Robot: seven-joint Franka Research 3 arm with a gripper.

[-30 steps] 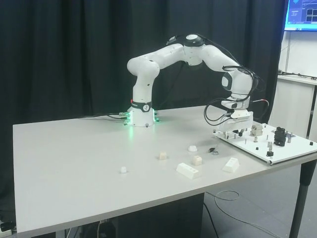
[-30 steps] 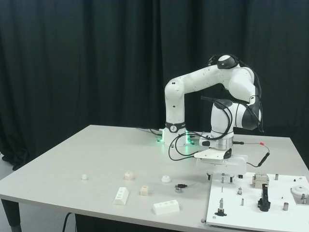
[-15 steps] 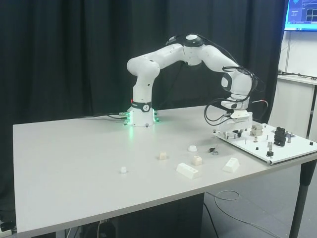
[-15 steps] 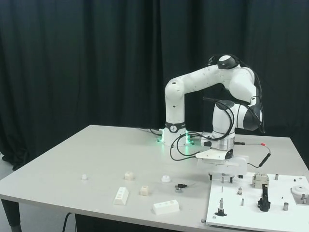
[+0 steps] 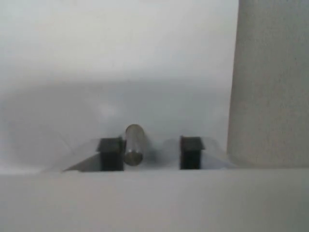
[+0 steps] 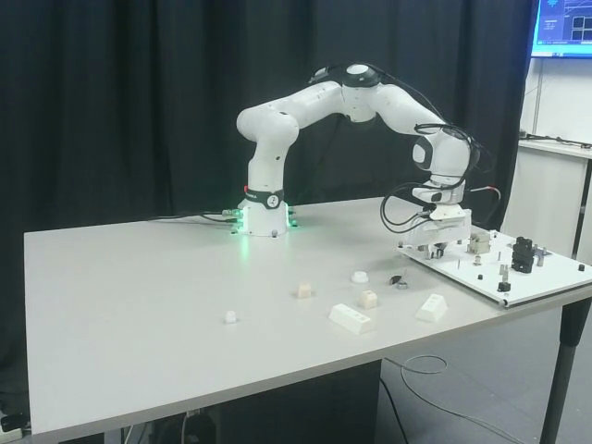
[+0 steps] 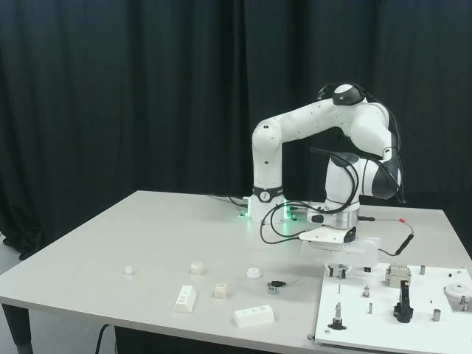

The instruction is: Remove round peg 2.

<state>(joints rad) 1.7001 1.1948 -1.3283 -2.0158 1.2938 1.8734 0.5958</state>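
A grey round peg (image 5: pixel 133 144) shows in the wrist view between my two black fingertips, resting against one finger with a clear gap to the other. My gripper (image 5: pixel 151 153) is open. In the room views the gripper (image 6: pixel 437 248) (image 7: pixel 338 273) hangs just above the corner of the white board (image 6: pixel 527 282) (image 7: pixel 383 324) nearest the arm's base. The peg itself is too small to make out in the room views. The wrist view also shows the board's edge with grey table (image 5: pixel 270 82) beside it.
Several white blocks (image 7: pixel 254 316) (image 7: pixel 184 299) (image 7: pixel 219 290) and a small black part (image 7: pixel 276 284) lie on the table beside the board. More pegs and a black fixture (image 7: pixel 402 302) stand on the board. The arm's base (image 7: pixel 266 206) stands at the back.
The gripper has shifted a little along the board toward its corner on the base side, and it has risen slightly. The loose parts on the table have not moved.
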